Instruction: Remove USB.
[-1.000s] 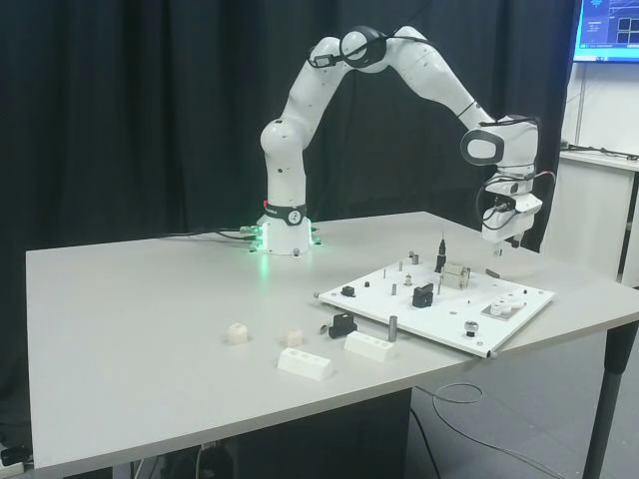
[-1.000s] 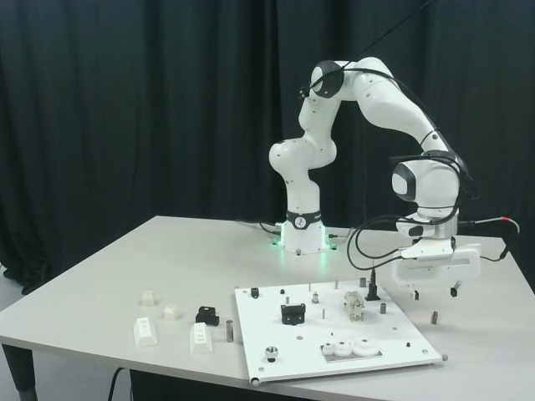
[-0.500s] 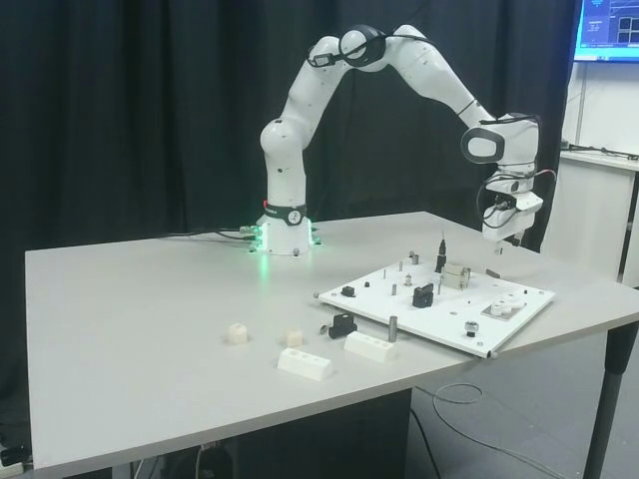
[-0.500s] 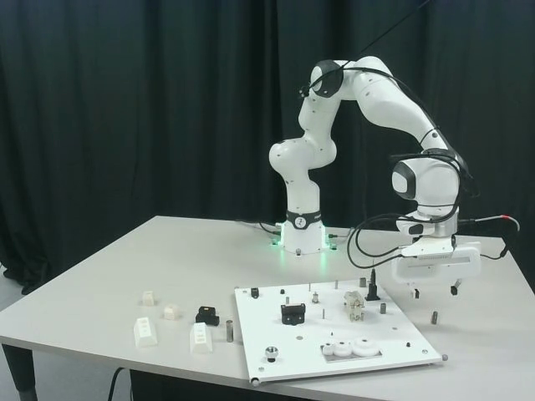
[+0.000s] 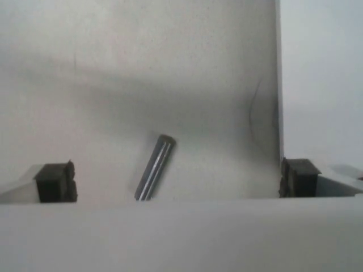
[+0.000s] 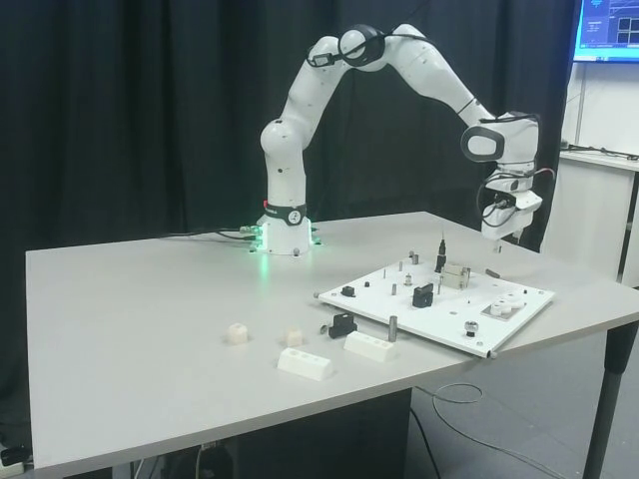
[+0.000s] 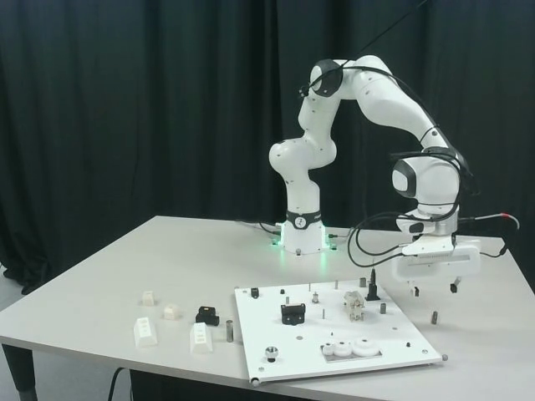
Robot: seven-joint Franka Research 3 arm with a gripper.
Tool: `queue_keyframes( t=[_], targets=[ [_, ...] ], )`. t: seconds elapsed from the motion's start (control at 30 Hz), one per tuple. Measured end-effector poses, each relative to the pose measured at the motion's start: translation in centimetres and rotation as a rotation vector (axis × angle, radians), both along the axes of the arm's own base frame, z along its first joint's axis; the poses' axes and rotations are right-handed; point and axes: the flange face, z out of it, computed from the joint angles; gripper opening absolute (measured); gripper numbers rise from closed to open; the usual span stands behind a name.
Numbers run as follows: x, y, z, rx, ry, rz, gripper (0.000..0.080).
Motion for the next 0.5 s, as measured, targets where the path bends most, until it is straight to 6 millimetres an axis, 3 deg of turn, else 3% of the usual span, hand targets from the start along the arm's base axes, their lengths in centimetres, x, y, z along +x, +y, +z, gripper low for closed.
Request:
queue_keyframes(
  t=[0.5],
  targets=[
    [-0.7,-1.5,1.4,-0.074,0.084,0.027,0.08]
  ],
)
